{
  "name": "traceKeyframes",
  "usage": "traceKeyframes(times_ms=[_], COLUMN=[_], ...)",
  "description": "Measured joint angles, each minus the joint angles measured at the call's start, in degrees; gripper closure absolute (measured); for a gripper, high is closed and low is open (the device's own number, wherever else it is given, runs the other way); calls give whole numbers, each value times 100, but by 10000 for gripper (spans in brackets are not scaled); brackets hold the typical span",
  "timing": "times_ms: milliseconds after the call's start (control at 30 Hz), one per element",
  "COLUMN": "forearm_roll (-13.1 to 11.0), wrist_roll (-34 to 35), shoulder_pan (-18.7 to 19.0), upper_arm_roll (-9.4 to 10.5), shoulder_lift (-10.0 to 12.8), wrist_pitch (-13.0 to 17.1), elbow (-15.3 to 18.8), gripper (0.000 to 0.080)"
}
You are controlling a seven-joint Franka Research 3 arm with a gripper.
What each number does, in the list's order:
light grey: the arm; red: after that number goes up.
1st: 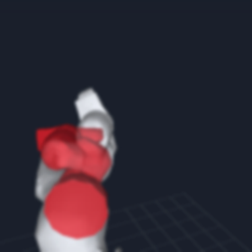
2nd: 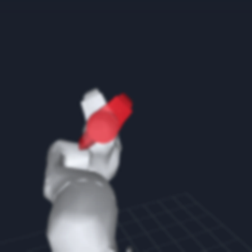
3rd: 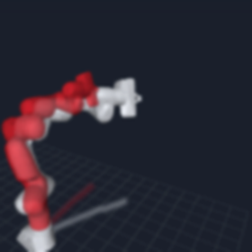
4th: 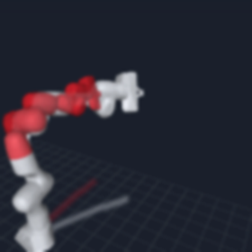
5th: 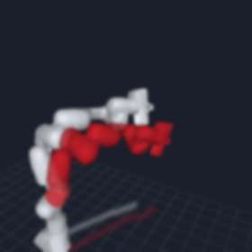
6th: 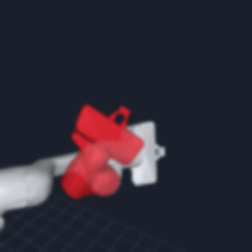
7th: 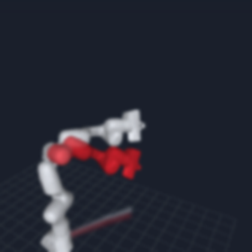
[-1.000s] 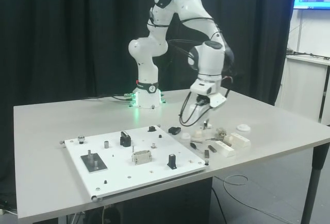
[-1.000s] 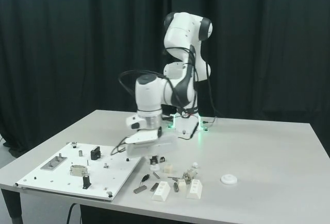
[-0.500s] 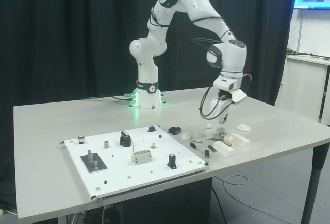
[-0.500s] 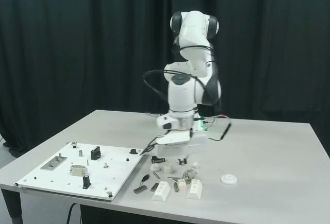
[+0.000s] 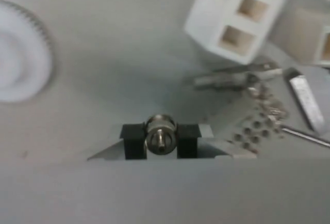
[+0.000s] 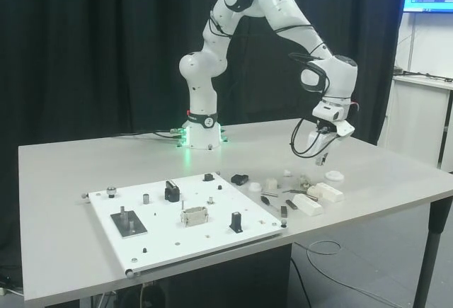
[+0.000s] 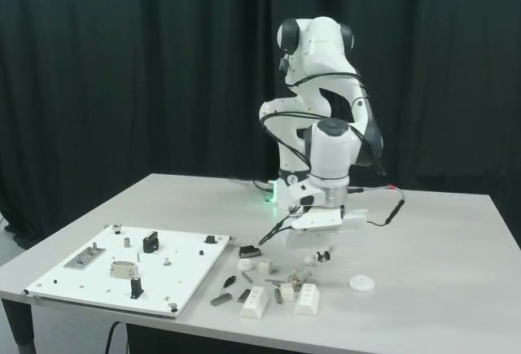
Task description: Place BNC.
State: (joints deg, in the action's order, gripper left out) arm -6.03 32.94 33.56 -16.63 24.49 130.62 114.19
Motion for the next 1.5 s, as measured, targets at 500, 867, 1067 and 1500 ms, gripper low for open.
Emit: traceKeyframes(times_ms=[500,867,1067,1500], forearm_roll=[7,185,290,338], wrist_roll=[382,398,493,511], shoulder_pan=[13,7,-17,-78], upper_arm_roll=[327,353,351,337], shoulder_lift=[264,336,337,332], wrist_pitch=[256,404,467,486], elbow=[0,-7,-24,-120], gripper=[680,680,622,270])
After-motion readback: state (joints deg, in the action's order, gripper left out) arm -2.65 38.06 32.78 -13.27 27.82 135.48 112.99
